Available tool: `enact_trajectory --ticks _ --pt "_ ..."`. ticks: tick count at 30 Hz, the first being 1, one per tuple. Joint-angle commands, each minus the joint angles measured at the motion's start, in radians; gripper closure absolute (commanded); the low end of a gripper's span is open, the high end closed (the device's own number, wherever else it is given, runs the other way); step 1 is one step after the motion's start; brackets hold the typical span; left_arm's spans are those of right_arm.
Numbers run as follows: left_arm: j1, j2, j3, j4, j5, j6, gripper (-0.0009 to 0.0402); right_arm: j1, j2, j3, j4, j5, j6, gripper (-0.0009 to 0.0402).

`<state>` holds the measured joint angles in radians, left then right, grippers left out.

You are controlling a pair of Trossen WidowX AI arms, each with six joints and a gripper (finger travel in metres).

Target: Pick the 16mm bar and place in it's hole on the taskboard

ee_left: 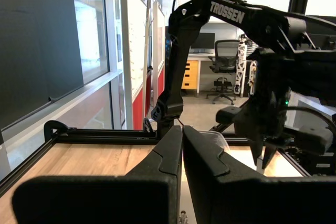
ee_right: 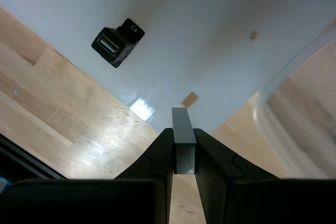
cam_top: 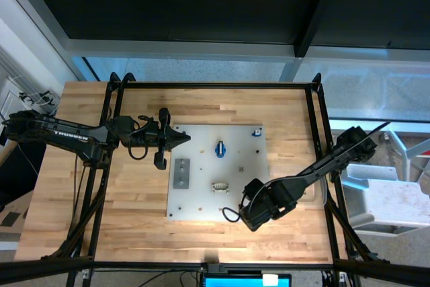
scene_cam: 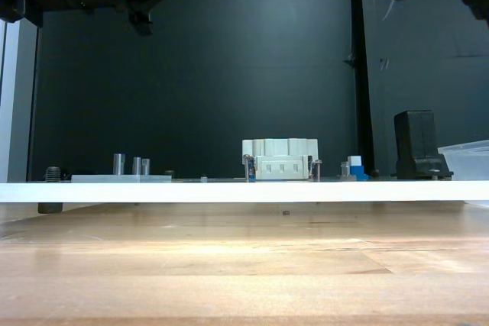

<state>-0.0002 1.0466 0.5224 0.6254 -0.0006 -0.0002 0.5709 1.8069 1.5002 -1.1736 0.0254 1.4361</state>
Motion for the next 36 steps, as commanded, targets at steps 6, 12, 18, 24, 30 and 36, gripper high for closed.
enact_trajectory --ticks 6,12,18,24,30,36 --pt "0.000 0.000 0.000 0.000 0.000 0.000 0.0393 0.018 0.031 -0.003 0.013 0.010 0.077 0.0393" --pt "0.000 0.000 0.000 0.000 0.000 0.000 0.0393 0.025 0.034 -0.004 0.012 0.034 0.127 0.0393" --pt "0.000 0.000 0.000 0.000 0.000 0.000 0.0393 0.028 0.034 -0.023 0.013 0.036 0.132 0.0393" --pt "0.000 0.000 0.000 0.000 0.000 0.000 0.0393 0.033 0.034 -0.048 0.038 0.035 0.150 0.0393" --pt "0.000 0.000 0.000 0.000 0.000 0.000 0.0393 0.036 0.034 -0.066 0.042 0.035 0.161 0.0393" --pt "0.000 0.000 0.000 0.000 0.000 0.000 0.0393 0.037 0.034 -0.071 0.043 0.035 0.227 0.0393"
